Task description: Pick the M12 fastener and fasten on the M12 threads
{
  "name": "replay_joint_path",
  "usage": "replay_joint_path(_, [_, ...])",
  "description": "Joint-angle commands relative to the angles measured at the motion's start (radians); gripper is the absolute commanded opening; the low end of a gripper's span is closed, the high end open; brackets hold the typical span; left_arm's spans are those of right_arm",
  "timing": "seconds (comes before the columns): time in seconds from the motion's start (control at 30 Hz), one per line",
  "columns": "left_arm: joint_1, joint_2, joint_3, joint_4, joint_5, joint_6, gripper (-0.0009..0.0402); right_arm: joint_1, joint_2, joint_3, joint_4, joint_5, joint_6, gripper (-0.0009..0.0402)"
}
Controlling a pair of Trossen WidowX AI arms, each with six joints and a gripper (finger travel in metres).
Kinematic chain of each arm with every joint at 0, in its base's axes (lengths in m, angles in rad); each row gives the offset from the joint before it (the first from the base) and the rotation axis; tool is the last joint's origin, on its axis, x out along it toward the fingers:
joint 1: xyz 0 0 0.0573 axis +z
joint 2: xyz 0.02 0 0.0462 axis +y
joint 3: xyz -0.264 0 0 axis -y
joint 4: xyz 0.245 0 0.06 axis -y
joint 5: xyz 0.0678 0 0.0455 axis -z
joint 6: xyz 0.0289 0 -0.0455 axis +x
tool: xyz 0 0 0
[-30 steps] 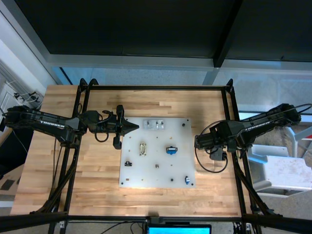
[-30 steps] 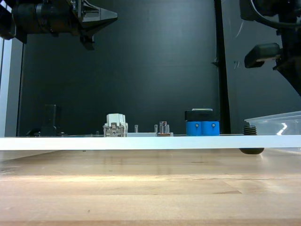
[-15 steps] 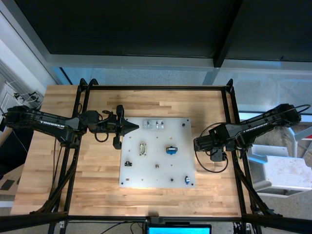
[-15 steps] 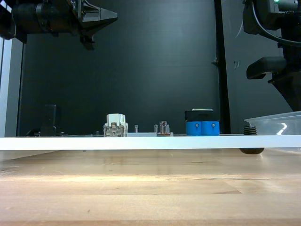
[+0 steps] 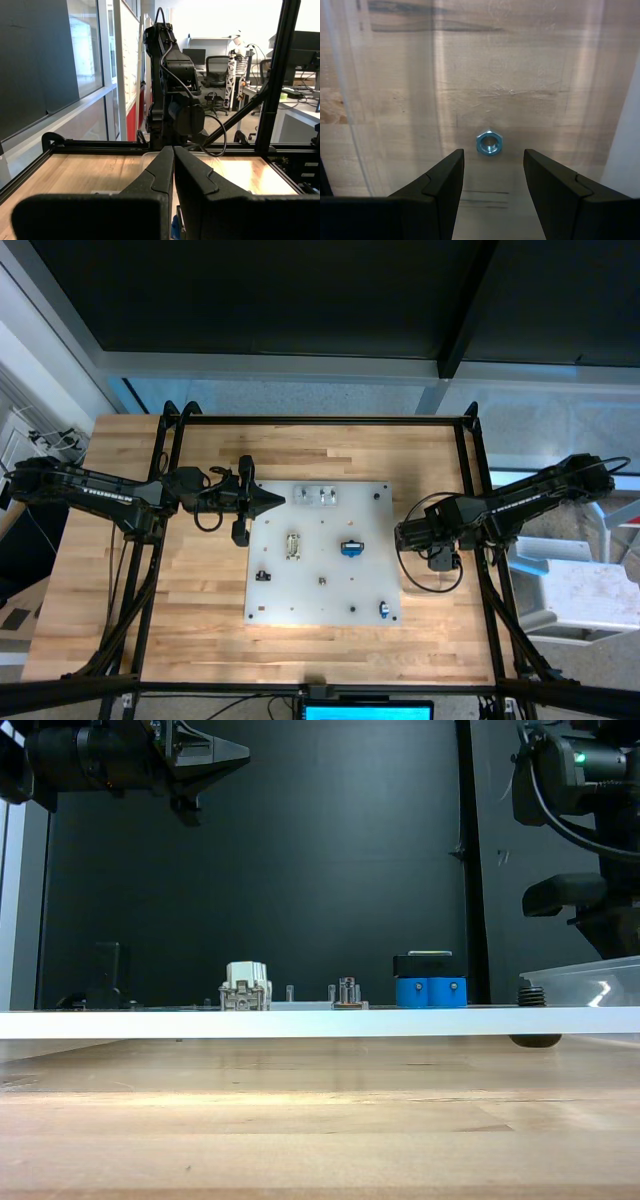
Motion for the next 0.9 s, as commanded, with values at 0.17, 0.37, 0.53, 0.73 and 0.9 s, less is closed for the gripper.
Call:
replay_joint_path(0.17, [0.000,0.000,0.000,0.000,0.000,0.000,0.0000,-0.019,0.032,-0.029,0.051,-0.010,0.001,0.0165])
replay_joint_path(0.37, [0.000,0.000,0.000,0.000,0.000,0.000,0.0000,-0.034,0.032,-0.058,0.099,-0.009,0.000,0.0165])
replay_joint_path(0.53, [0.000,0.000,0.000,0.000,0.000,0.000,0.0000,-0.035,0.032,-0.070,0.107,-0.009,0.000,0.0165])
replay_joint_path(0.73, [0.000,0.000,0.000,0.000,0.000,0.000,0.0000,-0.037,0.053,-0.074,0.120,-0.010,0.000,0.0165])
replay_joint_path(0.9, [0.000,0.000,0.000,0.000,0.000,0.000,0.0000,-0.039,0.082,-0.074,0.134,-0.010,0.001,0.0165])
